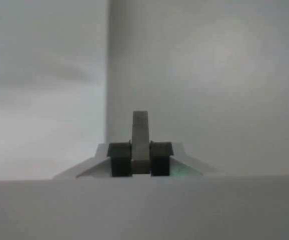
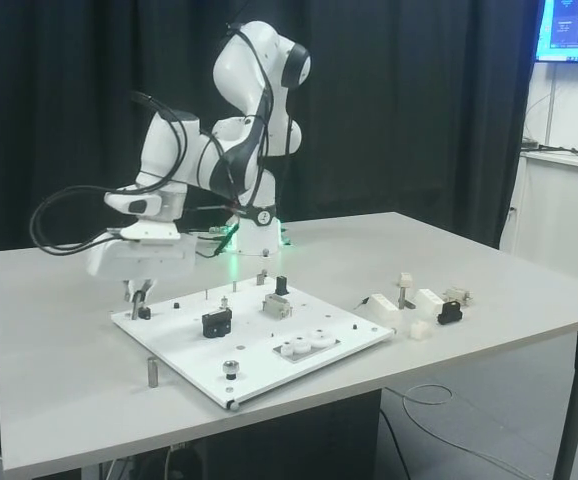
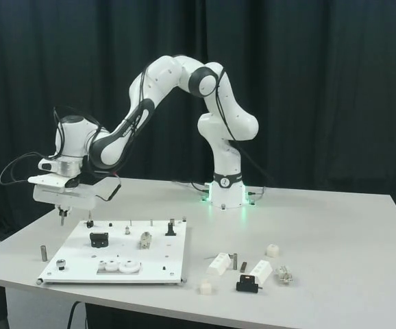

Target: Place square peg 2.

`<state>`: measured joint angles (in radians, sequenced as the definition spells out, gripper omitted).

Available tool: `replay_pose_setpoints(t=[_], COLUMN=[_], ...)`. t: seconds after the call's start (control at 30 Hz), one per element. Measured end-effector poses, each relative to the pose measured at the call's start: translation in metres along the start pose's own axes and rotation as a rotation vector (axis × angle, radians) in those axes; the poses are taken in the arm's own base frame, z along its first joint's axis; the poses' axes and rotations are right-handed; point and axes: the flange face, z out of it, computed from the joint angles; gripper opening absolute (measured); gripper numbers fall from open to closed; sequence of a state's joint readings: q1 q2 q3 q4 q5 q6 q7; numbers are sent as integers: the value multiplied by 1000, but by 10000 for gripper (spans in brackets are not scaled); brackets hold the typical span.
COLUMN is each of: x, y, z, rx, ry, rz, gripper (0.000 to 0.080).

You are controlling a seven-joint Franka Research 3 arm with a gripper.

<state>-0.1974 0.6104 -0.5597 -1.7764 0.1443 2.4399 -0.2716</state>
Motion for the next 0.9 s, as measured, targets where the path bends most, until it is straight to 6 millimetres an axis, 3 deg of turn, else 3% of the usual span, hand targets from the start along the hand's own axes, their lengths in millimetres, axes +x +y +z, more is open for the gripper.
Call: replay_pose_setpoints(t=[0.43, 0.9], x=[20, 30], y=[15, 18], z=[32, 55], rx=[38, 78], ry=[-40, -94], rz=[11, 0], gripper=[76, 76])
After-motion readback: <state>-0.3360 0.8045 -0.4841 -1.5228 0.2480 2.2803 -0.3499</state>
